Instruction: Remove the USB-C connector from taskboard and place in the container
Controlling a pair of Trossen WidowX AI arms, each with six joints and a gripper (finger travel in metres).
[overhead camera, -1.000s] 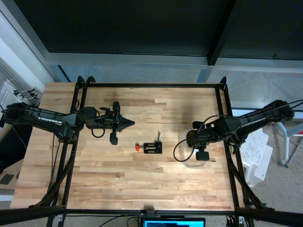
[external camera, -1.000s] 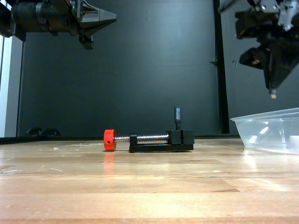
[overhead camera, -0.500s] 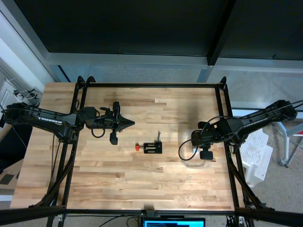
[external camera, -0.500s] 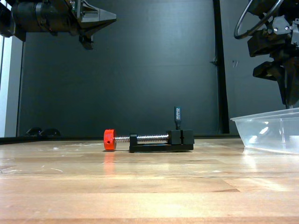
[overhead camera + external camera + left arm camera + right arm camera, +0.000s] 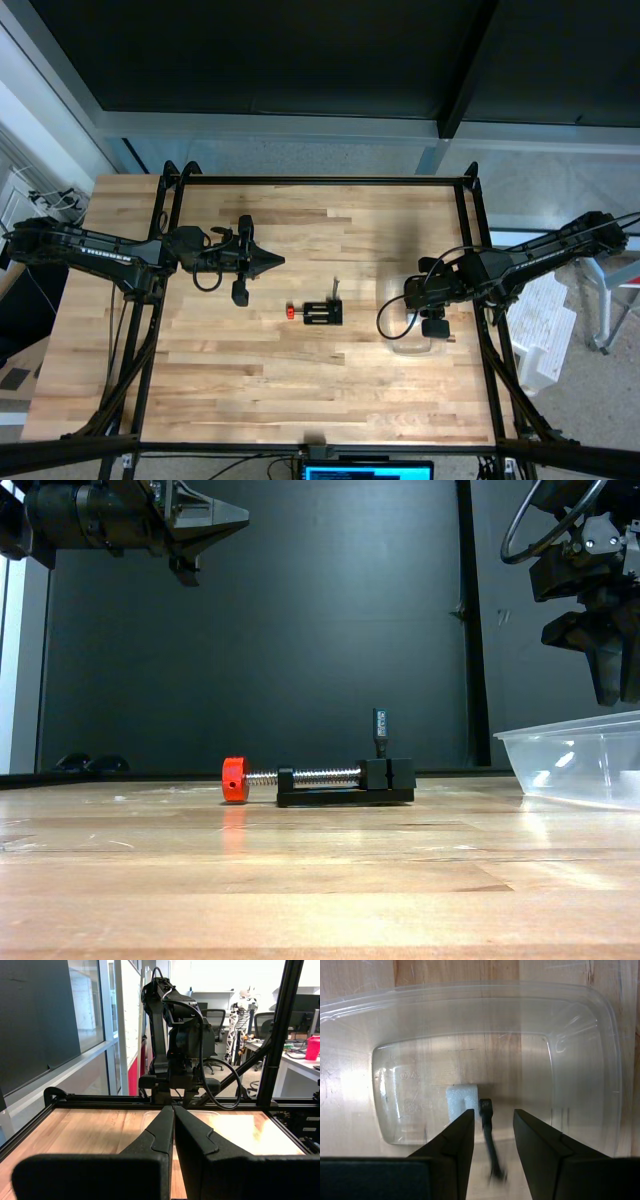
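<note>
The USB-C connector [image 5: 485,1108], a thin black plug with a dark stub, shows inside the clear container [image 5: 600,1050] beside a small white piece [image 5: 461,1100]. It sits between the spread fingers of my right gripper [image 5: 491,1116], which is open and touches nothing. That gripper [image 5: 612,692] hangs just above the container [image 5: 570,765] at the table's right [image 5: 410,349]. The taskboard [image 5: 322,313], a black block with a red-orange knob [image 5: 234,779], sits mid-table. My left gripper [image 5: 275,261] is shut and empty, high over the left side [image 5: 240,518].
A dark upright piece [image 5: 380,730] stands clamped in the taskboard [image 5: 345,780]. A black frame rail [image 5: 478,230] borders the table behind the right arm. Bare wood lies between the taskboard and the container.
The right gripper came down over the container and its fingers have spread apart. The pale-tipped piece at its tip one second ago is gone from there. The left arm is unmoved.
</note>
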